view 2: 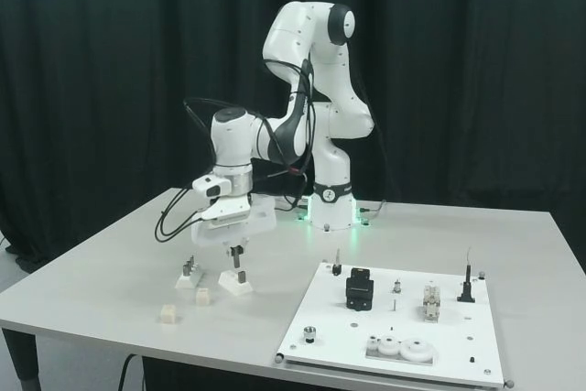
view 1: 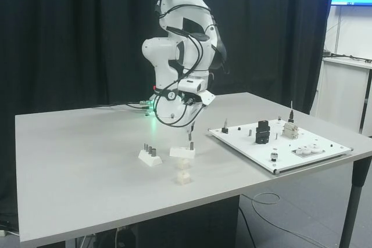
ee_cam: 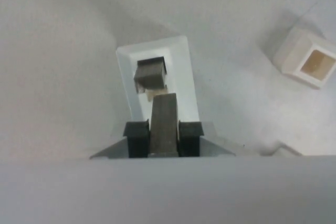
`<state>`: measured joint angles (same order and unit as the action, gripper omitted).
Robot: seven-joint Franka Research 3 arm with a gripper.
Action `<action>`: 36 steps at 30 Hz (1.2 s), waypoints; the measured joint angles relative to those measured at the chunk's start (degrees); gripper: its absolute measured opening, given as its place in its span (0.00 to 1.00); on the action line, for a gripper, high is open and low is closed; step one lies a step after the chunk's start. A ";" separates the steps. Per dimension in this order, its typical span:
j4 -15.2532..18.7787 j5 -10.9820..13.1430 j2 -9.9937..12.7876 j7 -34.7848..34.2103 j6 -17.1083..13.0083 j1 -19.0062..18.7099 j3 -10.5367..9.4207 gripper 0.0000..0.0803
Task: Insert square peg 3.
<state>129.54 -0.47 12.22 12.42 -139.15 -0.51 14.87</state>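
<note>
In the wrist view we see our gripper [ee_cam: 164,129] nearest of all, its two black fingertips [ee_cam: 136,132] closed tight against the sides of the grey square metal peg [ee_cam: 163,121], which stands up between them with its long axis vertical, running straight down away from the camera. Directly below the peg's lower end lies the white rectangular block holder [ee_cam: 181,72], and in it a second short grey square peg [ee_cam: 150,73] stands just beyond the one we hold; the lower end of ours sits close to the holder, though we cannot tell from these frames whether it is touching, partly seated or hovering. Off to one side, well apart, a small white cube with a square hole [ee_cam: 306,57] rests on the grey table [ee_cam: 58,77]. We judge that the coming move turns on this cube: if it is the target, the peg must be carried sideways to it while kept upright. In the first room view the held peg [view 1: 189,139] hangs over the holder [view 1: 182,153], with the cube [view 1: 183,178] nearer the table's front edge and a white block of three pegs [view 1: 150,156] beside it.
</note>
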 joint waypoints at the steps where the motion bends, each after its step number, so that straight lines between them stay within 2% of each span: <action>1: -0.08 0.00 0.00 -0.14 0.00 -0.09 0.00 0.14; 8: -0.82 0.04 -0.12 -2.66 0.31 -1.23 -0.13 0.14; 15: -1.91 0.11 -1.03 -8.93 1.96 -4.78 -0.45 0.14; 26: -6.24 0.05 -2.73 -19.39 9.14 -11.90 -0.65 0.14; 36: -10.43 0.05 -2.84 -29.82 15.58 -17.16 -1.83 0.14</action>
<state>119.11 -0.42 9.38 -17.40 -123.57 -17.67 13.04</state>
